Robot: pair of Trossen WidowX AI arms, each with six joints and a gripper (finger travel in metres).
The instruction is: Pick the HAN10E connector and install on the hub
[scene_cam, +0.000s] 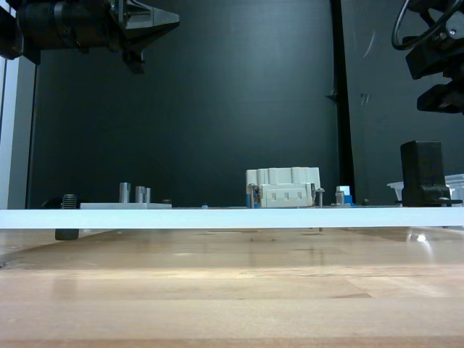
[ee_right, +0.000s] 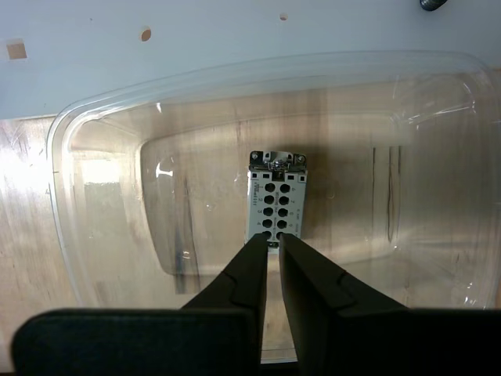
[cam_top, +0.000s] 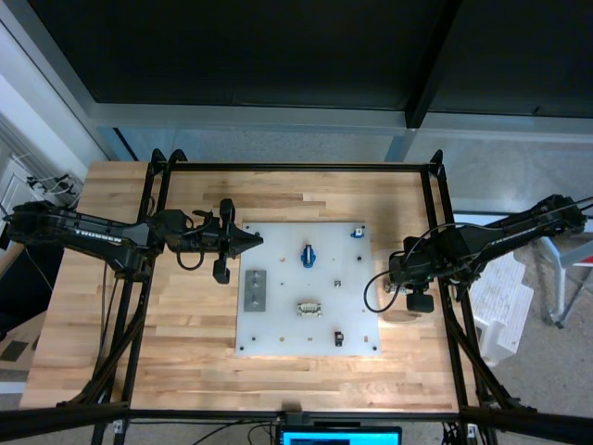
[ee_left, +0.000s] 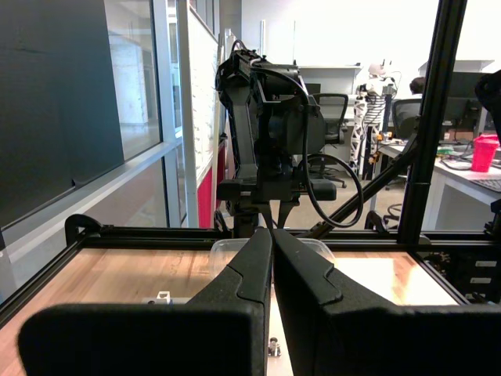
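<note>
The HAN10E connector [ee_right: 275,205], pale grey with rows of pin holes, lies flat in a clear plastic tray [ee_right: 86,235] on the wood, right of the white board. My right gripper [ee_right: 272,238] hangs just above its near end, fingers shut with only a slit between them and nothing held. In the high view the right gripper [cam_top: 416,300] points down over that tray [cam_top: 399,317]. The hub [cam_top: 309,308], beige with silvery flanges, stands on the board [scene_cam: 283,188]. My left gripper [cam_top: 252,239] hovers shut and empty at the board's far left corner, high above it [scene_cam: 168,19].
On the white board [cam_top: 278,338] are a grey two-hole block [cam_top: 254,289], a blue fitting [cam_top: 308,255] and a small black fixture [cam_top: 339,338]. A black frame [cam_top: 296,168] rings the table. The left wrist view looks across at the right arm [ee_left: 266,133].
</note>
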